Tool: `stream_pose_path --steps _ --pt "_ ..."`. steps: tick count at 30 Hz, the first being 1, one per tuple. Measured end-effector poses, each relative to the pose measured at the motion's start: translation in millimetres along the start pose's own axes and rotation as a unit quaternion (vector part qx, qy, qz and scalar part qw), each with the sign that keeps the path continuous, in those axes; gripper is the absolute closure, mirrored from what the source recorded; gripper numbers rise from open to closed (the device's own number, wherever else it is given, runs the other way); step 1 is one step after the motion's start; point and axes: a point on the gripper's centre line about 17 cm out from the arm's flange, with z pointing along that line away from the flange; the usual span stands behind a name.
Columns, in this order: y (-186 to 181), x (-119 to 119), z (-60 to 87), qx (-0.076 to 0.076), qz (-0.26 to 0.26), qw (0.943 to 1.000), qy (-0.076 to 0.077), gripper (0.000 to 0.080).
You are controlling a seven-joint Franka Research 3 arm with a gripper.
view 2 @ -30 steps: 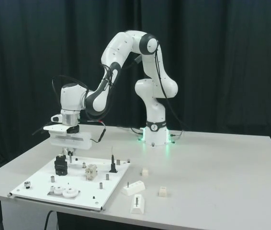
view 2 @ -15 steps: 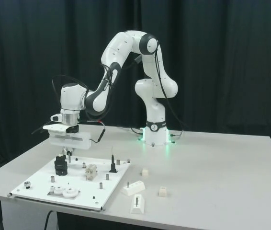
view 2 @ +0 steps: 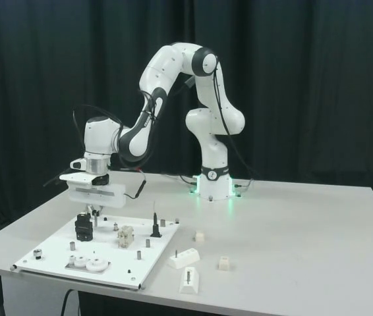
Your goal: Insert square peg 3.
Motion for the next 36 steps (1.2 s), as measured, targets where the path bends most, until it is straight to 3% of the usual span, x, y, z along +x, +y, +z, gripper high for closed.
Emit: stream_pose_path --steps 36 --pt "-1.2 0.2 10.2 -0.006 -0.005 1.0000 -0.004 0.0730"
